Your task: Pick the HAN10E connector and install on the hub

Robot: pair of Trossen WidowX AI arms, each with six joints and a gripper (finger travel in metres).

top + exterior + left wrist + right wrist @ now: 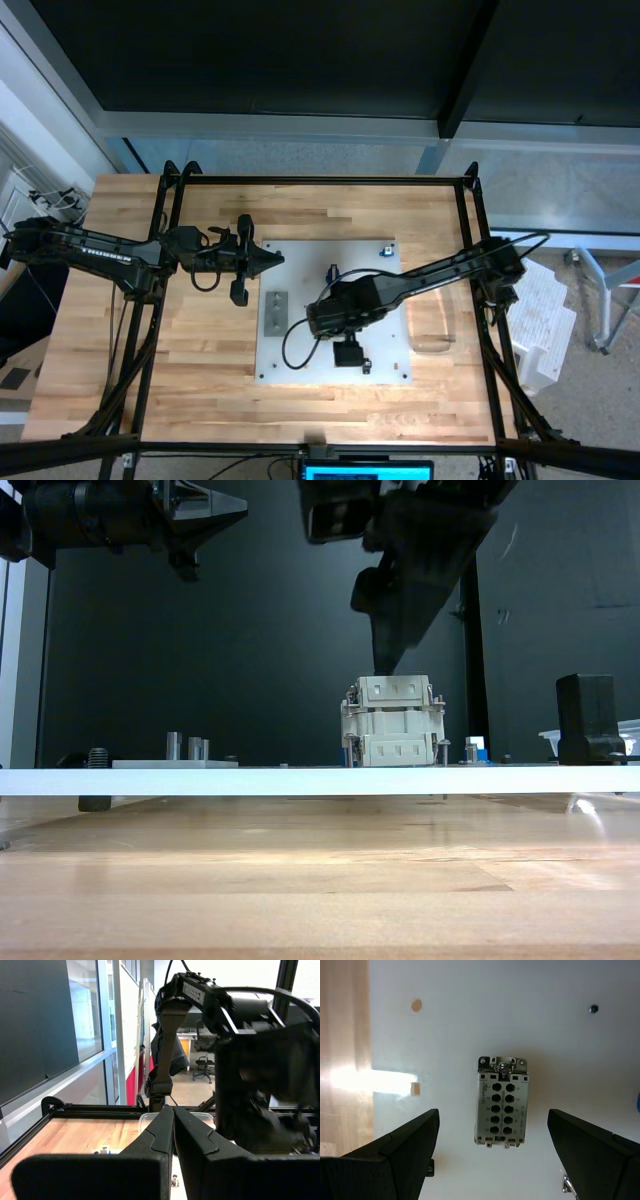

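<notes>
Shows 1 pale grey-beige rectangular HAN10E connector (pixel 501 1102), 10 dark sockets in 2 rows of 5, stacked on 1 beige-and-silver hub (pixel 393 748) on the white square plate (pixel 570 1060). Hides most of the hub from above, bar 1 metal tab. Right gripper (pixel 493 1120) spread wide above the connector; left gripper (pixel 173 1110) pressed together, aloft near the plate's left edge.

Setting: robotics lab, test cell. Evidence in the high view: pale butcher-block wooden table (pixel 200 380) caged by a black metal-profile frame (pixel 320 180), with a white square mounting board (pixel 300 350) at centre. Left gripper (pixel 276 258), fingers pressed together, hangs centre-left. Right gripper (pixel 347 355), fingers spread, hangs over the board's lower middle. A lit blue monitor screen (pixel 365 470) sits at the bottom edge. The left wrist view shows a tall glazed partition (pixel 85 1015).
</notes>
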